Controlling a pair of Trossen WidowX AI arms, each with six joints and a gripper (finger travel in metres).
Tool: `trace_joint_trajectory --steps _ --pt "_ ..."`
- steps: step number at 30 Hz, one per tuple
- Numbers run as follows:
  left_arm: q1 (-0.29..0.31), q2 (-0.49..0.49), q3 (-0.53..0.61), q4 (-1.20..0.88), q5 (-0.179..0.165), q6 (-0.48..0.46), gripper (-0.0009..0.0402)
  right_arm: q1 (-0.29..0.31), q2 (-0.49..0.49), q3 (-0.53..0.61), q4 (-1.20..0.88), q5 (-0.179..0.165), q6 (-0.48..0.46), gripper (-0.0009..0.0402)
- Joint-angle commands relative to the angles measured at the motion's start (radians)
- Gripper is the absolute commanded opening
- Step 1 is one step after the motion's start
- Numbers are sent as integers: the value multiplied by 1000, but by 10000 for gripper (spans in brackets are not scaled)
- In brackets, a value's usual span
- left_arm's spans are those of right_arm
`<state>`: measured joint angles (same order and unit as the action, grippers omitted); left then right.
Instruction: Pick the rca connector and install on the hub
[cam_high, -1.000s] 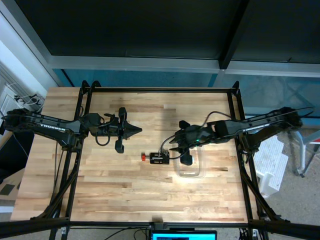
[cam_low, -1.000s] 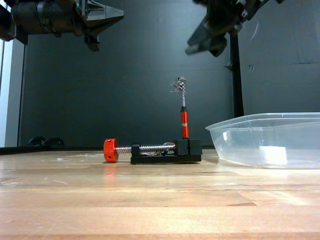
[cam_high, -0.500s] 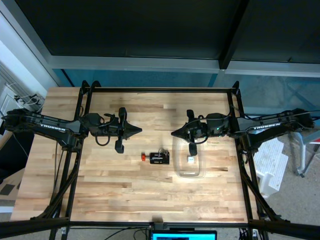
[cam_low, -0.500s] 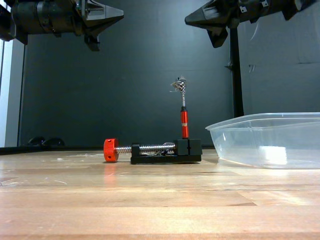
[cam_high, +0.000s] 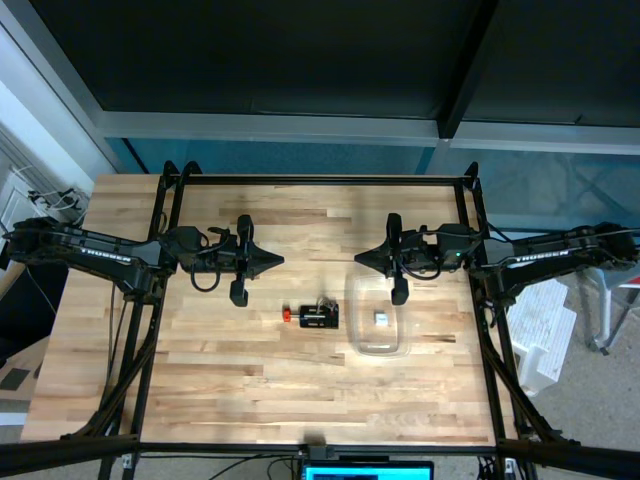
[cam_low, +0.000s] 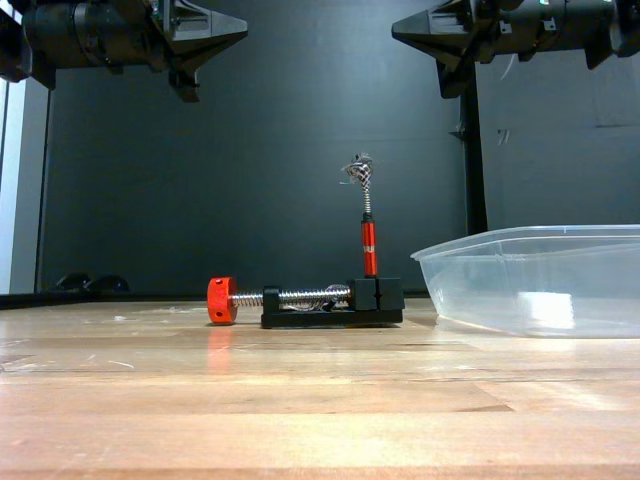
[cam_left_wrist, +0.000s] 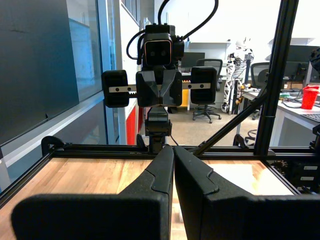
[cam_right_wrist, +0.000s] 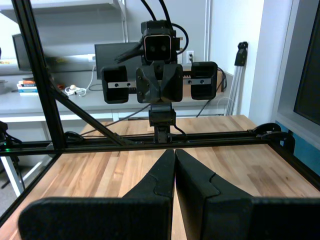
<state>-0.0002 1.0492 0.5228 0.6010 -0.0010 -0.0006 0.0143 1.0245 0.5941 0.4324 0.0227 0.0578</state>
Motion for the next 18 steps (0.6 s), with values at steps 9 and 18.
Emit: trace_joint_trajectory --steps 9,18 --pt "0 0 0 0 0 0 0 0 -24 -38 30 2 14 0" --pt "0 0 0 0 0 0 0 1 -23 -38 30 3 12 0"
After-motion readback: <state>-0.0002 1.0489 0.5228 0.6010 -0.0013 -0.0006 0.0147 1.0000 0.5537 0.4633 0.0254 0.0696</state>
